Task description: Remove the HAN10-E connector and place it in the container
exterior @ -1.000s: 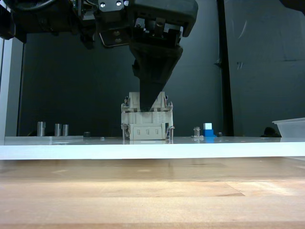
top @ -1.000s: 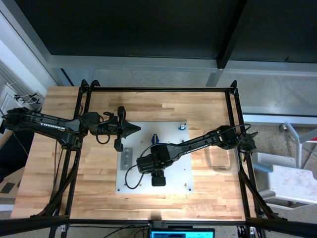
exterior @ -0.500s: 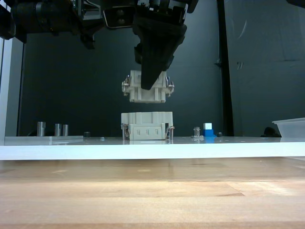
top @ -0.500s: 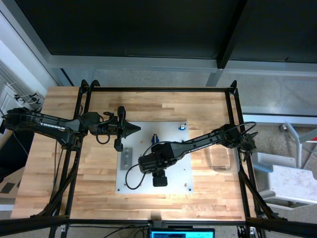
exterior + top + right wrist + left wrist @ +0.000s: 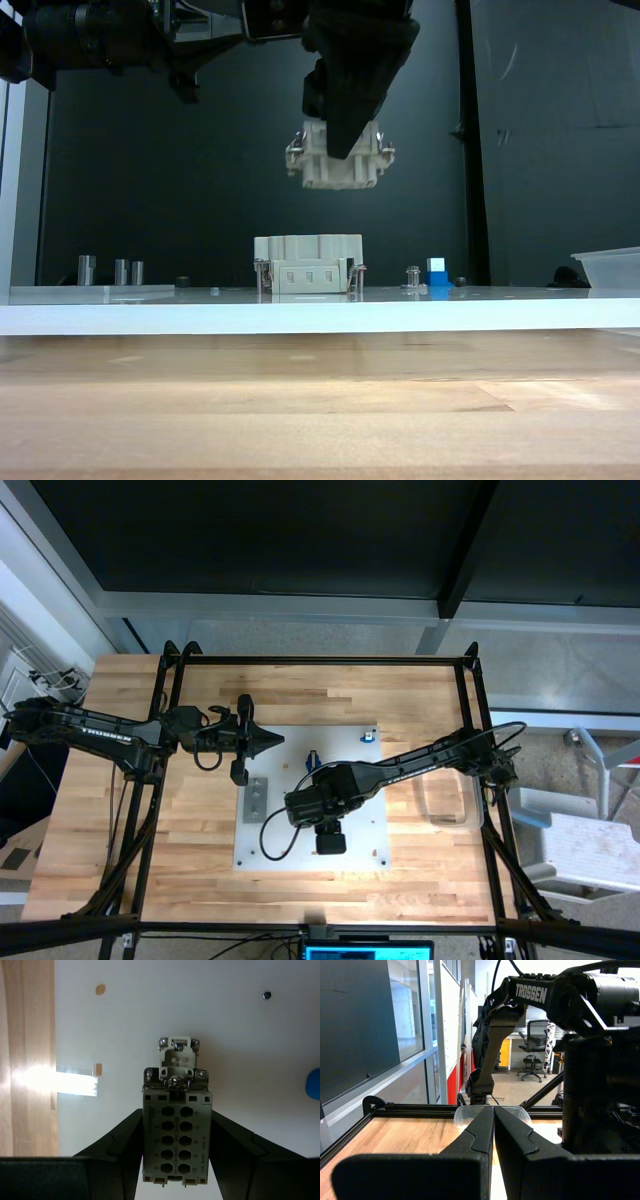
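Note:
The HAN10-E connector point(image 5: 340, 168) is a beige block hanging clear above its matching beige base point(image 5: 307, 265) on the white board point(image 5: 365, 855). My right gripper point(image 5: 347, 135) is shut on it from above, over the board's middle point(image 5: 318, 808). The right wrist view shows the connector's pin holes point(image 5: 175, 1142) between the two black fingers point(image 5: 122, 1132). The container point(image 5: 445, 798), a clear tub, sits on the table right of the board, and its rim shows in the low view point(image 5: 608, 265). My left gripper point(image 5: 275, 739) is shut on nothing, hovering at the board's far left edge, its fingers point(image 5: 482, 1127) pressed together.
A small blue connector point(image 5: 368, 736) stands near the board's far right corner point(image 5: 437, 272). A grey metal plate point(image 5: 257, 802) lies on the board's left side. Short metal pegs point(image 5: 110, 270) stand at the left. A black frame point(image 5: 320, 661) borders the table.
The right gripper has pulled the connector up off its base and carried it higher and slightly right. The left arm has stayed still.

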